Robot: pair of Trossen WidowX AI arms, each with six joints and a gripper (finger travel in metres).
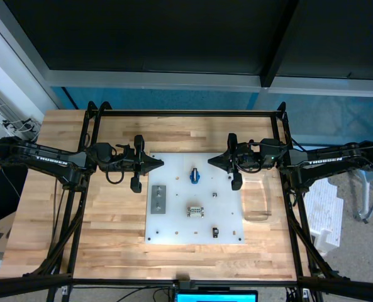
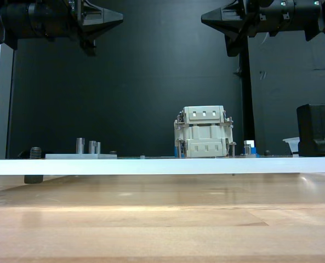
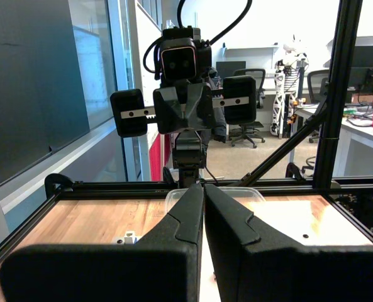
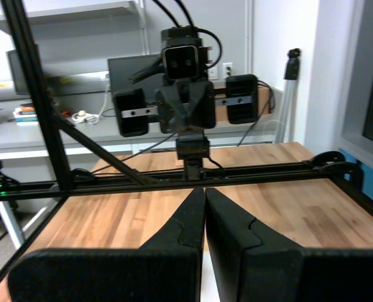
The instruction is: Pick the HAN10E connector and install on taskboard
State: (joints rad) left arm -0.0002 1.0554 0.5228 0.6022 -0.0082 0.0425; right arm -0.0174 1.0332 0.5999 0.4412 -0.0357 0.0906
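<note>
The HAN10E connector, a pale block, sits on the white taskboard right of centre. From table height the connector stands stacked on a matching pale socket, upright, with nothing holding it. My left gripper hovers over the board's far left edge, shut and empty. My right gripper hovers over the far right part, also shut and empty. They point at each other, well above the board. The left fingers are pressed together. So are the right fingers.
On the board lie a grey metal block, a blue part and a small black part. A clear plastic tray stands on the wooden table right of the board. A black frame surrounds the table.
</note>
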